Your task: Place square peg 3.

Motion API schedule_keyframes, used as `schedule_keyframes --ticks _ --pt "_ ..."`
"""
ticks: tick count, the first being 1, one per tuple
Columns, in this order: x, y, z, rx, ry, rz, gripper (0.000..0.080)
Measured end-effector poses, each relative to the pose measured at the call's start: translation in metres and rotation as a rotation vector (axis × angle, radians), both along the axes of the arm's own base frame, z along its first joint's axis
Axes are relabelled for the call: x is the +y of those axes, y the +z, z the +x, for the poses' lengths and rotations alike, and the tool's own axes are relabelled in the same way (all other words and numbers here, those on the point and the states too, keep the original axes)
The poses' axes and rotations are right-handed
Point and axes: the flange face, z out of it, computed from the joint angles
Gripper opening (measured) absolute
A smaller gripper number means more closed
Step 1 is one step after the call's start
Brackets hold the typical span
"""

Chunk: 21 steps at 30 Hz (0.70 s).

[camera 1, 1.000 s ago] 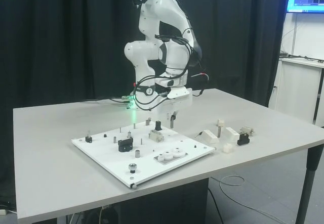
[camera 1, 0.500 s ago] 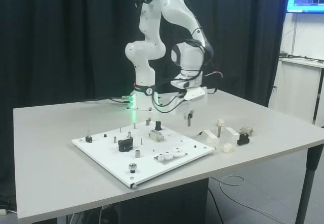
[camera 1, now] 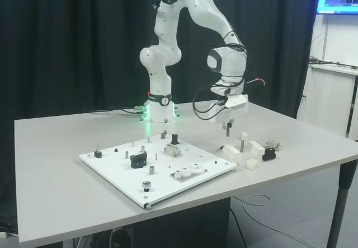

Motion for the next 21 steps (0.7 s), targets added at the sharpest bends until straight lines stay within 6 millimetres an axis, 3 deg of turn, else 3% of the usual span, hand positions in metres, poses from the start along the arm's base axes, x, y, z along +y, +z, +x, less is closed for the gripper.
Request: schedule_keyframes --ticks 9,21 --pt "0.031 -0.012 0.000 -0.032 -0.002 -0.018 0.0111" --pt "0.049 -0.035 0.004 -0.044 -0.005 -0.040 0.0111"
